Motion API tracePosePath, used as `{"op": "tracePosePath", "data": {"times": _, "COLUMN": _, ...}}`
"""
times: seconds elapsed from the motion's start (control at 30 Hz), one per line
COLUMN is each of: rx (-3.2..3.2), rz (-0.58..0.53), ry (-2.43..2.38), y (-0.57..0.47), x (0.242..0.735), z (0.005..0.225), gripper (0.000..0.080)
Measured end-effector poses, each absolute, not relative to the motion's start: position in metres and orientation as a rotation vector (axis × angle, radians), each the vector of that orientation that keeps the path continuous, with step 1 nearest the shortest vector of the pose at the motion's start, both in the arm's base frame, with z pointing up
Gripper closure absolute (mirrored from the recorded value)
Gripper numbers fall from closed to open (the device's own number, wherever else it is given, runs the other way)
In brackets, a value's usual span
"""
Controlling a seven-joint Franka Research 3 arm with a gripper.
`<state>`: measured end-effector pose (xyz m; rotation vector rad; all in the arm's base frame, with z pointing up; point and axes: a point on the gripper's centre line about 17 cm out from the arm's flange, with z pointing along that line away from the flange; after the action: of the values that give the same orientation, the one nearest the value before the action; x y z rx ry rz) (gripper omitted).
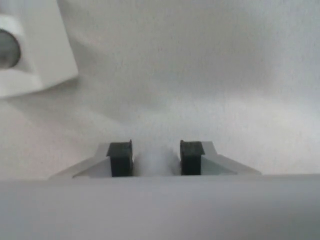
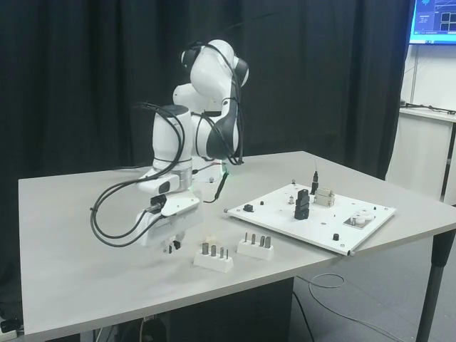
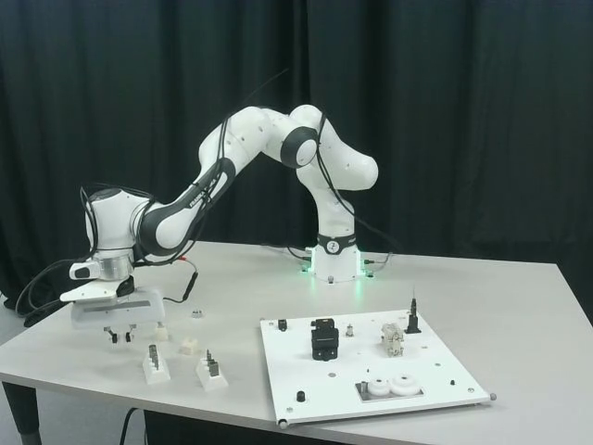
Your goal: Insert small gear.
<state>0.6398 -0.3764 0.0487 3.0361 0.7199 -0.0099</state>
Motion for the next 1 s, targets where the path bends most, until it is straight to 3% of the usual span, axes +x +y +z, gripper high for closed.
{"op": "tracePosePath", "data": {"times": 0.57, "rx": 3.037, "rz": 0.015, "ry": 0.815, "y": -0.338, "x": 0.671, "z": 0.072, "gripper": 0.0603}}
{"op": "tracePosePath", "data": {"times": 1.0, "rx": 3.096, "rz": 0.037, "ry": 0.954, "y": -0.247, "x": 0.697, "z": 0.081, "gripper": 0.0603}}
